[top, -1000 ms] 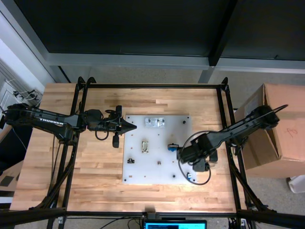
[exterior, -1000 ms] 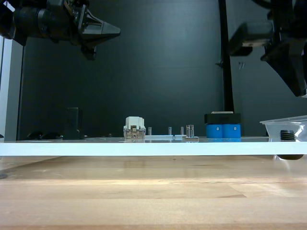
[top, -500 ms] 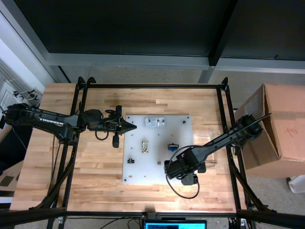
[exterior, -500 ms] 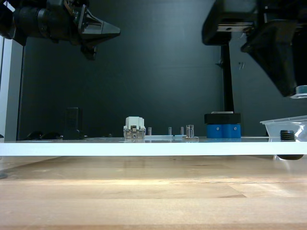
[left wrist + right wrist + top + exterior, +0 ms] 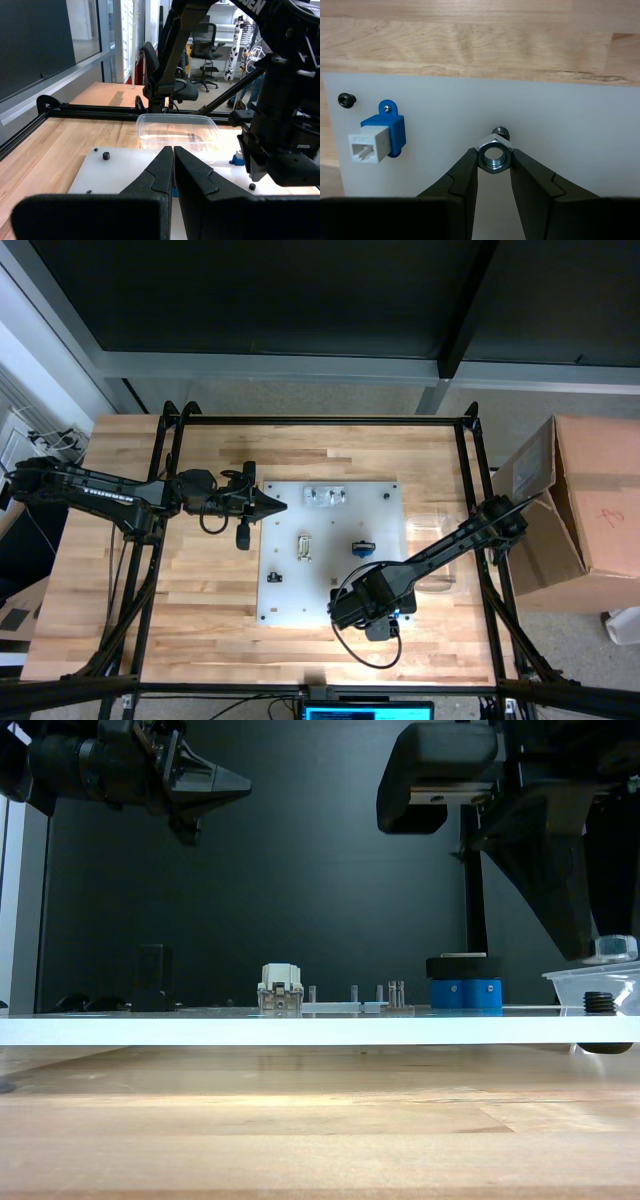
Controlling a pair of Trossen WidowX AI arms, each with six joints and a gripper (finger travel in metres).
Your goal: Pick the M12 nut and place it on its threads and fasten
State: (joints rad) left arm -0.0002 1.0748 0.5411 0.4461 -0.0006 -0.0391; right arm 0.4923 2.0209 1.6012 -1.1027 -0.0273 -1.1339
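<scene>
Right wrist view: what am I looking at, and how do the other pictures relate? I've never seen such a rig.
Two robot arms stand at the edges of a wooden table, reaching over a white board. The high view looks down on everything; the low view looks level along the table; each wrist view looks along one arm's tool. In the right wrist view, the right tool is shut on a small silver nut, held above its bare black stud, not yet on it. The left tool, shut and empty, hovers over the board's left edge. A clear tray sits beside the board's right edge.
</scene>
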